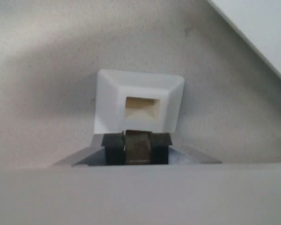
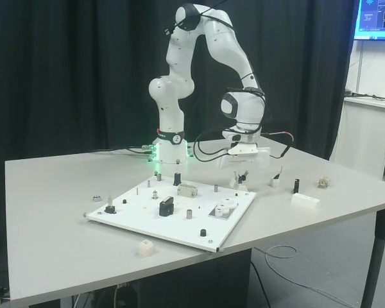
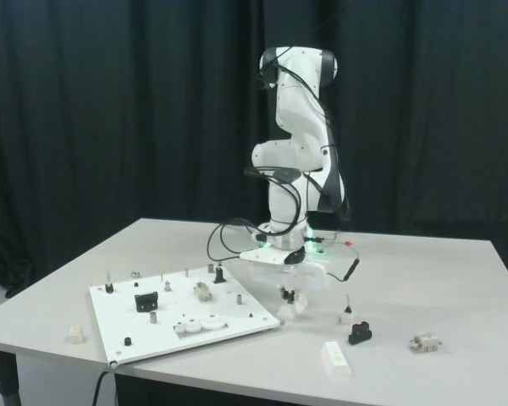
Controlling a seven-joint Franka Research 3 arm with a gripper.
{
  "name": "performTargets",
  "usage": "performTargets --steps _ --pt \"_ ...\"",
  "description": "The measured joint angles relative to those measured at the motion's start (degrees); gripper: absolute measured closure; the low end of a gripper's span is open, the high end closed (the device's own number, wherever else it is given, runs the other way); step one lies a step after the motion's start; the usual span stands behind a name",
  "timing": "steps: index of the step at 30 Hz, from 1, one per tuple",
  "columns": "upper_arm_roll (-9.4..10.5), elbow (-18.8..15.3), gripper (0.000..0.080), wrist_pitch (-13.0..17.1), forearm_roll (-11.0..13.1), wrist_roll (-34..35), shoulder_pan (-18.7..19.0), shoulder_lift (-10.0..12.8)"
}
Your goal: Pick square peg 3.
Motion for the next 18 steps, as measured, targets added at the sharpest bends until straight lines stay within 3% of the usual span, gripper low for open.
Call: performTargets --steps 5,6,18 --pt "0.04 0.08 0.0578 0.13 0.0 0.0 0.0 -0.18" --pt "0.06 0.14 0.0691 0.14 0.0 0.0 0.0 -0.28" --pt "0.24 1.08 0.069 -0.93 0.0 0.0 0.04 -3.46"
